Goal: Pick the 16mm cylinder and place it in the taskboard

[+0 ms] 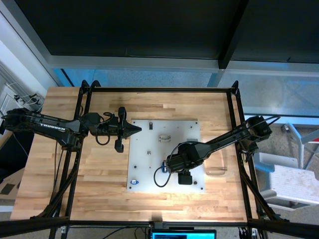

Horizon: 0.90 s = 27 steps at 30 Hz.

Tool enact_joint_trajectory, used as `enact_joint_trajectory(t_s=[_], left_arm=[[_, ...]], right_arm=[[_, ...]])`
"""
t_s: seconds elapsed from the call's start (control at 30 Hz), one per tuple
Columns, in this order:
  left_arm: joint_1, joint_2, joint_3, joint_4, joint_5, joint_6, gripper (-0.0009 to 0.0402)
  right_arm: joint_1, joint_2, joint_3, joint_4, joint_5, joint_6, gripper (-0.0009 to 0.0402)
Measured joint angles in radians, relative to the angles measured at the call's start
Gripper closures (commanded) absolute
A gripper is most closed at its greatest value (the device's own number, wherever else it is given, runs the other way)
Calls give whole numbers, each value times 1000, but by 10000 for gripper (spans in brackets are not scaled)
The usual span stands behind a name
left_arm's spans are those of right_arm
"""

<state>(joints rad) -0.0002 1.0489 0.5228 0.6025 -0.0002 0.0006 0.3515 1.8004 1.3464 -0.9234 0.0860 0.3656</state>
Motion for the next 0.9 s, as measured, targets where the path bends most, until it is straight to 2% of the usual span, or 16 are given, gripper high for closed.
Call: enact_joint_trajectory(t_s=[0.2, 0.9], left_arm=[[0, 0, 0, 0, 0, 0, 393], [0, 0, 0, 0, 0, 0, 393]], right_arm=[[2, -27, 0, -10, 0, 0, 104], [3, -161, 0, -68, 0, -8, 104]])
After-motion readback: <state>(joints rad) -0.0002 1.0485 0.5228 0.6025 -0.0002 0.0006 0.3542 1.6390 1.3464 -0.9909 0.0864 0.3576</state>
